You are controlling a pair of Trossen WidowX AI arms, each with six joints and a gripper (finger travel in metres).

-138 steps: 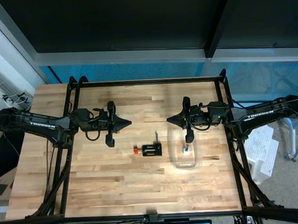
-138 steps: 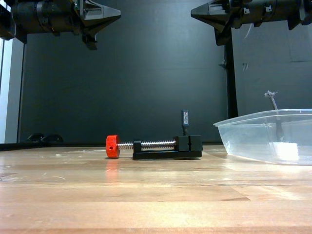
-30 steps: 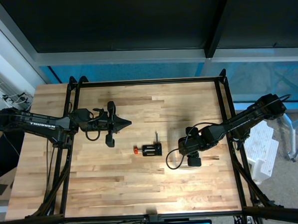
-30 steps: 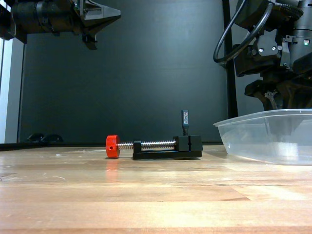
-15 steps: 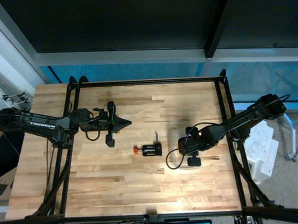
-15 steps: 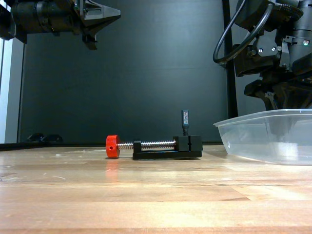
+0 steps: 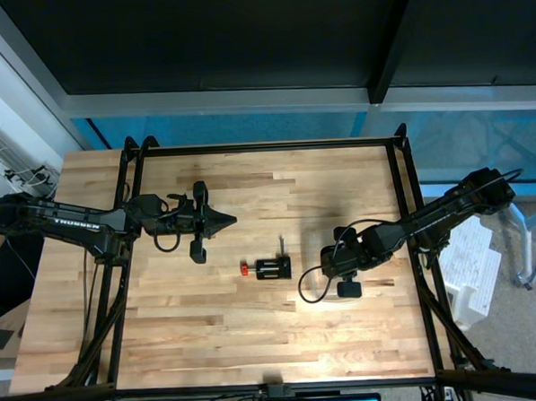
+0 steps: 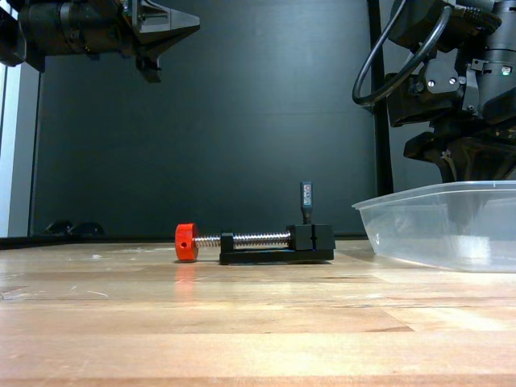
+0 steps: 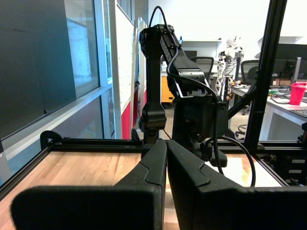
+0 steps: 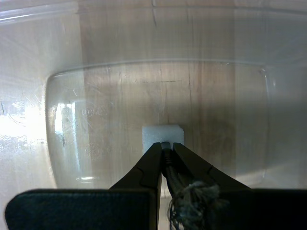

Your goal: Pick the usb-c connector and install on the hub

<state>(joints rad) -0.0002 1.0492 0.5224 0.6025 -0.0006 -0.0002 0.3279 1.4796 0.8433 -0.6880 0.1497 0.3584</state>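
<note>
Right-arm side of the vise (image 8: 278, 242), well apart from it: the right gripper (image 10: 165, 145) is now down inside the clear tub (image 8: 387, 222). 4.6 s back it hung high above the counter (image 7: 212, 329), mirroring the left one. Its fingers are nearly closed, pinching the usb-c connector (image 10: 167, 156), whose tip meets a white block (image 10: 163, 133) on the tub floor. A frayed cable end trails back between the fingers. Over the last second there is no shift worth noting, and the connector does not look lifted clear yet.

The left gripper (image 7: 224, 221) is unmoved, high and beyond the vise on the left-arm side, fingers pressed together and empty. The hub (image 8: 305, 196) stands upright in the vise with nothing on top of it.

Judgement: grasp made; lifting out and carrying to the vise come next.
</note>
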